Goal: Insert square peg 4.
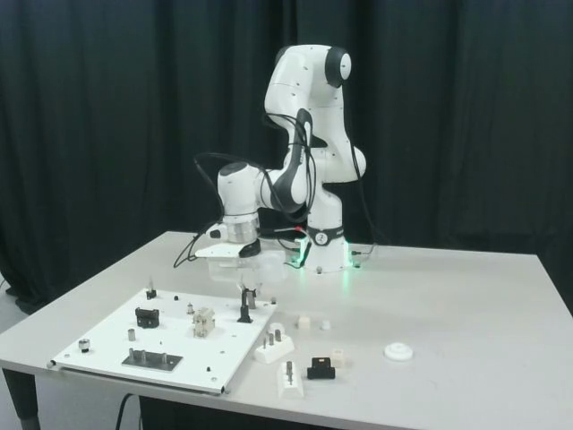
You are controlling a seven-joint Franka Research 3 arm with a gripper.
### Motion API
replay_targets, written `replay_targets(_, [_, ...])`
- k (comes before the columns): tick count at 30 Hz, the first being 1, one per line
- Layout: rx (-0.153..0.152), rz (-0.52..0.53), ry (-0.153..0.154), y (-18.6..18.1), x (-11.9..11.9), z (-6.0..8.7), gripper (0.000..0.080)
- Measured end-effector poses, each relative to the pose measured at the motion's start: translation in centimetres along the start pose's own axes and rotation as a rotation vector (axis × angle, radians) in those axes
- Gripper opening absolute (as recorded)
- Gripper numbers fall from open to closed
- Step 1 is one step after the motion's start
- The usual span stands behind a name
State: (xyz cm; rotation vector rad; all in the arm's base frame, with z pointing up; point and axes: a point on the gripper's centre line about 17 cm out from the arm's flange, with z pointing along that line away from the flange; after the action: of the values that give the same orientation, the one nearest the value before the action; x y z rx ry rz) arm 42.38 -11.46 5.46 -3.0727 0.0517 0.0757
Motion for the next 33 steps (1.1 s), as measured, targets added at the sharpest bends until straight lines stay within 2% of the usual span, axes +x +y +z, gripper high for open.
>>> replay_targets(15, [0.000, 0.000, -0.001, -0.02, -0.01, 0.00, 0.0154])
replay_targets(33, [0.013, 0.002, -0.020, -0.25, -0.62, 0.00, 0.0154])
